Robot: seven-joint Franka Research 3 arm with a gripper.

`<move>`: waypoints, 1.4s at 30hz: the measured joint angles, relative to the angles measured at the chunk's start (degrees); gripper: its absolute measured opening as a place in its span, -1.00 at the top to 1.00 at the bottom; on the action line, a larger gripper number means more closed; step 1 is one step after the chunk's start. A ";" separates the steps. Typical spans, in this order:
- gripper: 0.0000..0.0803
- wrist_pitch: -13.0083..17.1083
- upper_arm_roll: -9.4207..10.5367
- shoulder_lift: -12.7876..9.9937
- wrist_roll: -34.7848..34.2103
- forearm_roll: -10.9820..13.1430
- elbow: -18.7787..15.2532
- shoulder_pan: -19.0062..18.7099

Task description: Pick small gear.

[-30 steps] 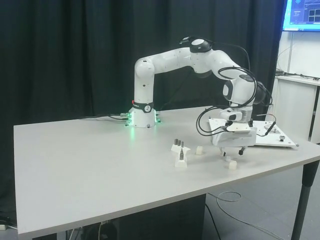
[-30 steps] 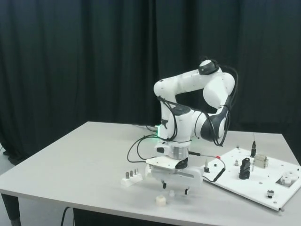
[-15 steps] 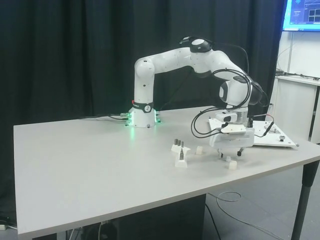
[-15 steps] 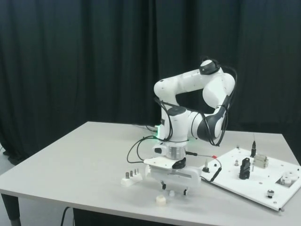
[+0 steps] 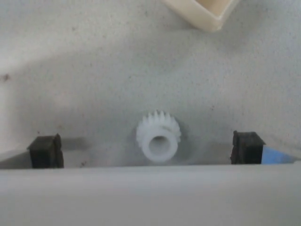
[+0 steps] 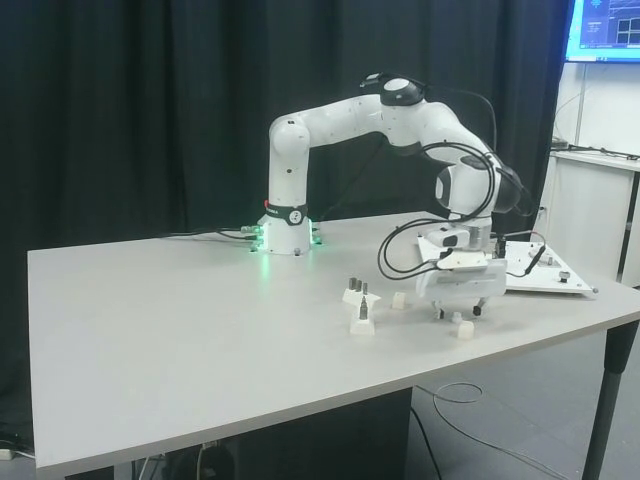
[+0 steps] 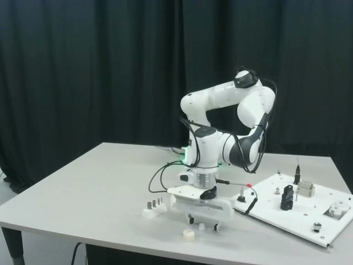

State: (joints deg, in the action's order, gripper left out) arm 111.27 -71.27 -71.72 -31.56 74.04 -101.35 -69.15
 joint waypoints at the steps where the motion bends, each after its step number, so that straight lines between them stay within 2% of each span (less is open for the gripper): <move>1: -0.99 0.11 0.07 0.00 0.00 0.09 -0.09 0.00; 18: -0.99 1.95 1.01 0.00 0.14 1.46 -0.72 0.07; 19: -0.35 1.97 1.02 0.00 0.14 1.48 -0.72 0.09; 24: -0.35 2.10 1.06 0.00 0.14 1.70 -0.74 0.21; 25: 0.05 2.12 1.07 0.00 0.14 1.72 -0.74 0.23; 30: 0.05 2.23 1.13 -0.01 0.14 1.74 -0.74 0.33; 31: 0.50 2.25 1.13 -0.02 0.14 1.74 -0.74 0.34; 42: 0.50 2.27 0.57 0.07 0.14 1.74 -0.66 0.06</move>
State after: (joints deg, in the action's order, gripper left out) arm 113.54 -70.69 -71.65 -31.42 75.79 -102.01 -69.09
